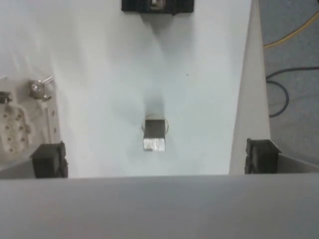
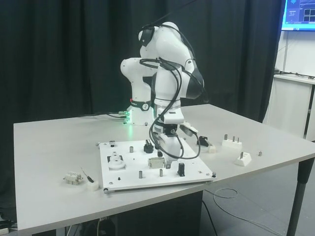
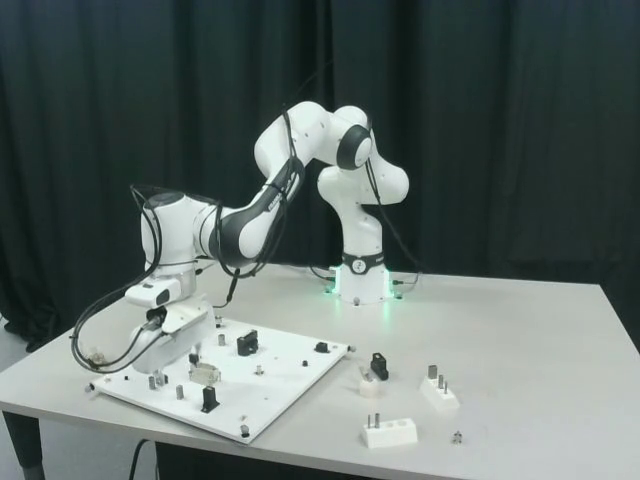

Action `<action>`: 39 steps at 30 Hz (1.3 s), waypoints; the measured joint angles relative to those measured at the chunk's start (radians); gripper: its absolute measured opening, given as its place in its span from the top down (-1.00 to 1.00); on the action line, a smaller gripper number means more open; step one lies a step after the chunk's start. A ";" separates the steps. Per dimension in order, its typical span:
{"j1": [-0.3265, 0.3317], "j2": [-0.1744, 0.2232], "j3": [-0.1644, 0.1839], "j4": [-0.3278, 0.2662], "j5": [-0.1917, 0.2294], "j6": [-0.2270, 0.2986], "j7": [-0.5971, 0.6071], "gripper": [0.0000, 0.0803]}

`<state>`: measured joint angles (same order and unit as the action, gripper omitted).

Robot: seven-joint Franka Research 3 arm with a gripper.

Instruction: Pick waterproof.

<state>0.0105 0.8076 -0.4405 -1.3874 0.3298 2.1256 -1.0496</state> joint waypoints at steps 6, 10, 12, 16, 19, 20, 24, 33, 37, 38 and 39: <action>0.001 -0.020 0.000 0.001 -0.001 -0.007 0.004 -0.97; 0.002 -0.030 0.000 0.002 -0.001 -0.011 0.004 -0.99; 0.004 -0.036 0.000 0.002 -0.001 -0.013 0.004 -0.99; 0.007 -0.046 0.000 0.002 -0.001 -0.018 0.004 -0.99; 0.009 -0.053 0.000 0.003 -0.003 -0.024 0.004 -0.99; 0.009 -0.057 0.000 0.003 -0.005 -0.027 0.004 -0.99; 0.009 -0.069 -0.002 0.003 -0.015 -0.038 0.004 -0.99; 0.009 -0.090 -0.009 0.004 -0.032 -0.055 0.004 -0.99; 0.009 -0.095 -0.012 0.005 -0.042 -0.059 0.004 -0.99; 0.009 -0.096 -0.012 0.005 -0.045 -0.060 0.004 -0.99; 0.009 -0.097 -0.013 0.006 -0.047 -0.061 0.004 -0.99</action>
<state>0.0193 0.7107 -0.4536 -1.3813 0.2828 2.0648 -1.0457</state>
